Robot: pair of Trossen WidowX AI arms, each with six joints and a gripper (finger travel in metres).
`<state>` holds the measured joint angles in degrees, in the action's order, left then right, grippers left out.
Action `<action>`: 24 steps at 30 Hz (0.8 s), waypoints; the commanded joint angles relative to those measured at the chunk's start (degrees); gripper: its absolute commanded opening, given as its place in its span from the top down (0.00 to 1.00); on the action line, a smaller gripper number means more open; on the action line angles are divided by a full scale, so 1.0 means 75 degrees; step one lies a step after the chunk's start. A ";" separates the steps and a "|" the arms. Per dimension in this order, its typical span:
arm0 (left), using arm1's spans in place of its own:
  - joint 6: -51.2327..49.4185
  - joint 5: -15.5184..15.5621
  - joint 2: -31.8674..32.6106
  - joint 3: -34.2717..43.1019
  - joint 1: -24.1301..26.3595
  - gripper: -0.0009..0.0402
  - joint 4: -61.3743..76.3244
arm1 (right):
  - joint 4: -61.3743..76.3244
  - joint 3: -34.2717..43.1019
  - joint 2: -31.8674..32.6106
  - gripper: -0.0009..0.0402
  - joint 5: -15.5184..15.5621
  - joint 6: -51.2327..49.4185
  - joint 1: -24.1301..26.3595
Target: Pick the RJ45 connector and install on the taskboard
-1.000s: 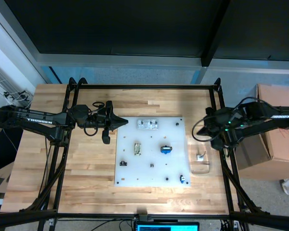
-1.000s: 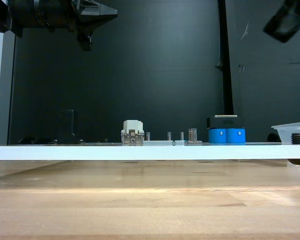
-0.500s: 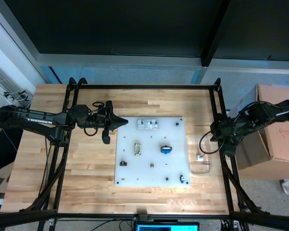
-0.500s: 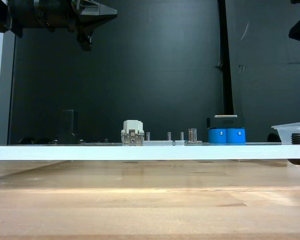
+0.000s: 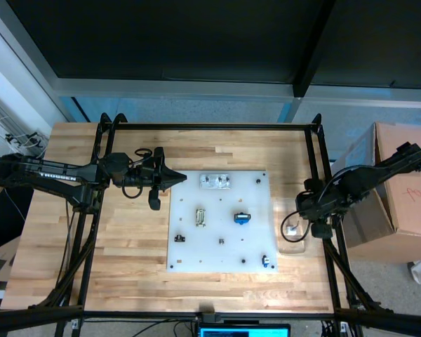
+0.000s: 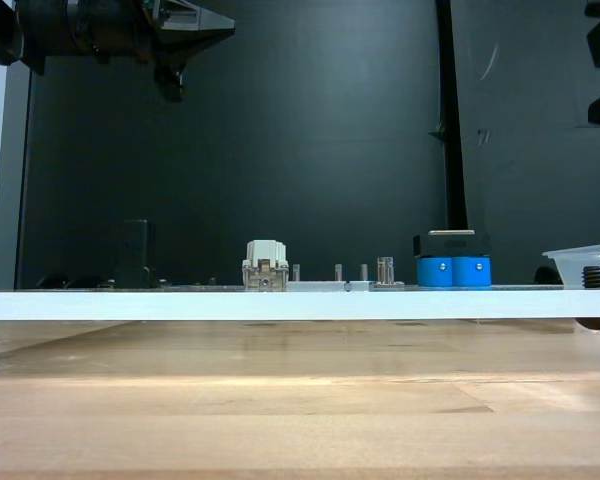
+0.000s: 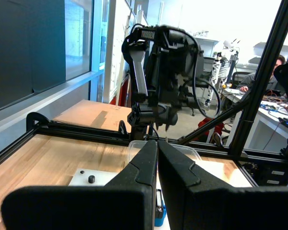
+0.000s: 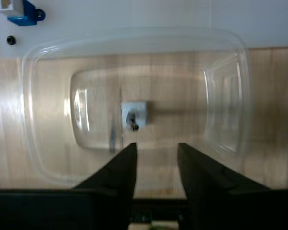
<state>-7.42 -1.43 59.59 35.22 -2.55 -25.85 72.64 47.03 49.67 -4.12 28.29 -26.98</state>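
Observation:
The RJ45 connector, a small pale block, lies free on the floor of a clear plastic tray on the table just right of the white taskboard. In the high view the connector shows just beneath my right gripper. That right gripper hangs over the tray, open, with the connector beyond its fingertips and nothing between them. My left gripper hovers high over the board's far left edge, shut and holding nothing; its fingers press together.
The board carries a blue block, a grey connector housing, a metal fitting and a small blue socket near the tray. A black frame rings the table. A cardboard box stands at the right.
My right arm swung round and came toward the near side, so its gripper now sits over the tray and the connector. The left arm and the connector have not moved.

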 commanded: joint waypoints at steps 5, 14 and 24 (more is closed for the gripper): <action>0.0003 -0.0003 0.0003 0.0003 0.0000 0.98 0.0000 | -0.0933 -0.0994 0.0093 0.59 0.0035 0.0321 -0.0061; 0.0003 -0.0003 0.0003 0.0003 0.0000 0.98 0.0000 | -0.1443 -0.1445 0.0154 0.62 0.0052 0.0571 -0.0583; 0.0003 -0.0003 0.0003 0.0003 -0.0003 0.98 0.0000 | -0.2084 -0.1480 0.0851 0.64 -0.0140 0.0571 -0.0863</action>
<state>-7.42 -1.43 59.59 35.22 -2.55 -25.82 57.74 36.03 55.55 -4.91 32.67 -33.10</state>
